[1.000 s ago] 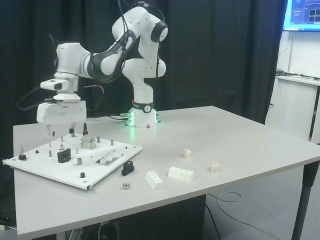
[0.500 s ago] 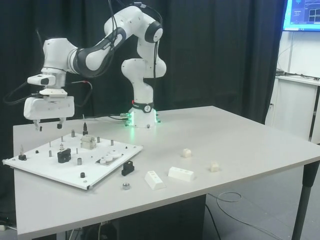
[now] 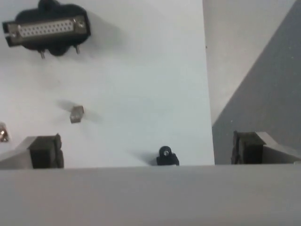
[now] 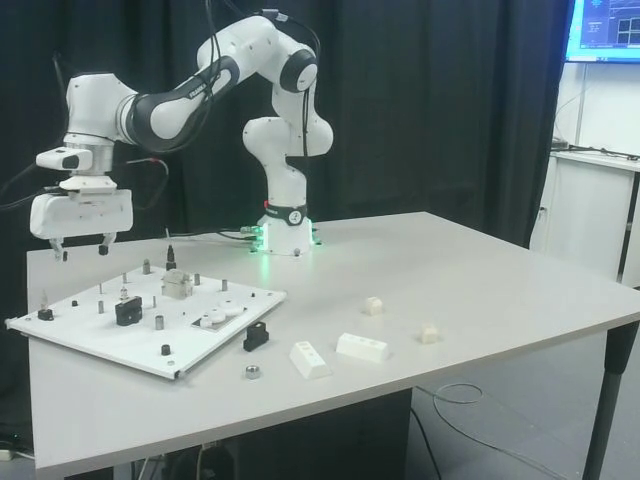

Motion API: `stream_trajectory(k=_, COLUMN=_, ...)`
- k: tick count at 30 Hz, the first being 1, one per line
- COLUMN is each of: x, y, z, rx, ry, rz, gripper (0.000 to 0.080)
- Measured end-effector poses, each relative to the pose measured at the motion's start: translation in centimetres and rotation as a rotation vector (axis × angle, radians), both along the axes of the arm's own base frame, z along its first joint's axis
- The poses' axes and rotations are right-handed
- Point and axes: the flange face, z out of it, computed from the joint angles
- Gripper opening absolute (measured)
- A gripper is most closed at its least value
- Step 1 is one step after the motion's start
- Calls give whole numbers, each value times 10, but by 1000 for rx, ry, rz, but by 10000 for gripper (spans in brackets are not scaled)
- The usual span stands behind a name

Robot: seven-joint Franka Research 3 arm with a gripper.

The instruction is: Remove Ethernet.

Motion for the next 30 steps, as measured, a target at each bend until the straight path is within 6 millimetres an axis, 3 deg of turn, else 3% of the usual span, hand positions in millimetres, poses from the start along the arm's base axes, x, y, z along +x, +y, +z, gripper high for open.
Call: stream_trajectory(k=30, x=-30, y=-40, z=-34, rx=11, ry=64, rz=49, gripper=800)
